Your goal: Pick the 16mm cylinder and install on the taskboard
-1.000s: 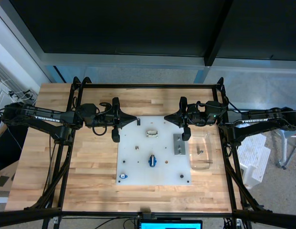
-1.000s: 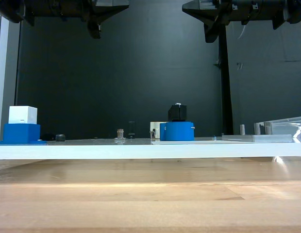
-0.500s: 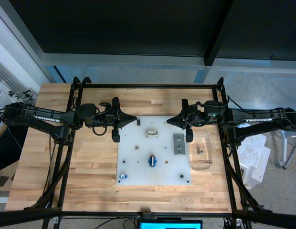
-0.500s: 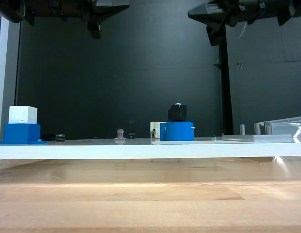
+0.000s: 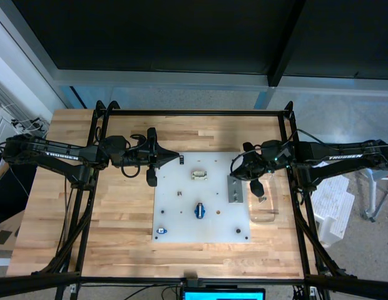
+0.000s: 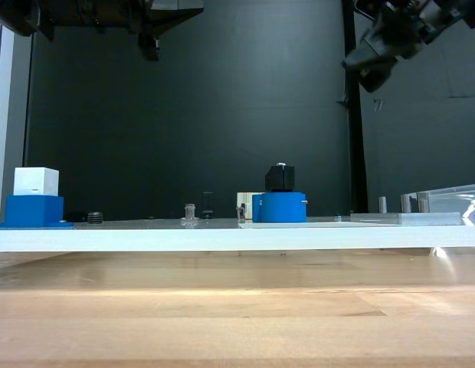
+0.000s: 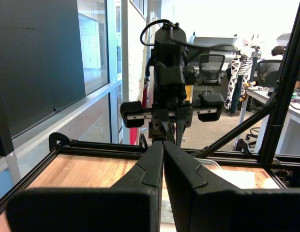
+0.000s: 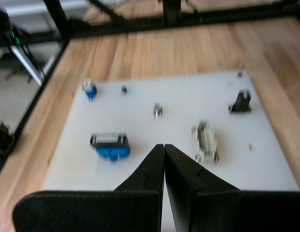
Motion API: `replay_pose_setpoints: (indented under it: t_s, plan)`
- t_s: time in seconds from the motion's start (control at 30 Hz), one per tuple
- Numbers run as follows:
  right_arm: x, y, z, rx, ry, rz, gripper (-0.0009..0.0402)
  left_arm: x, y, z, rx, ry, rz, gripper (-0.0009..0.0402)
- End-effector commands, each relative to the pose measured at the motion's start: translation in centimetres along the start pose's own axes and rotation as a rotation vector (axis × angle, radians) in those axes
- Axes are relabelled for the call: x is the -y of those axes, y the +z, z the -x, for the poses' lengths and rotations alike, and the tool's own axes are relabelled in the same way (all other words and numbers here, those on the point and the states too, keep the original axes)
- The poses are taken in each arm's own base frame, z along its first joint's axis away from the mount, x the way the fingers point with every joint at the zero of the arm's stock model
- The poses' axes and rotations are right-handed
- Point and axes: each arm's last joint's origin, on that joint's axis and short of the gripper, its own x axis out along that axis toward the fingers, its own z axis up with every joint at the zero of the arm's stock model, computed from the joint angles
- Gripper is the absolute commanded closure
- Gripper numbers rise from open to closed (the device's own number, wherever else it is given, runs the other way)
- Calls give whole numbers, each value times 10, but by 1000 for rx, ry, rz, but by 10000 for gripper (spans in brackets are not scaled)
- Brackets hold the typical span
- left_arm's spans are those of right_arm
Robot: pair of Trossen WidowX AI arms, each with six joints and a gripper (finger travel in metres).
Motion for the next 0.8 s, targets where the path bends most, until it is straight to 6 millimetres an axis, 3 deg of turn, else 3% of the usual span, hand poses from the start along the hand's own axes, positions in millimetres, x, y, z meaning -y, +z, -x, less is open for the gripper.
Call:
replay_pose_setpoints:
  t_s: [0.03,0.47,0.8]
  plan:
    - [-4,-9,0,-84,-22,9,393,0,0,0,0,0,-1,393]
    - [-19,-34,5,-327,-64,12,393,0,0,0,0,0,0,393]
    - [-28,-40,18,-459,-107,17,393,0,0,0,0,0,0,393]
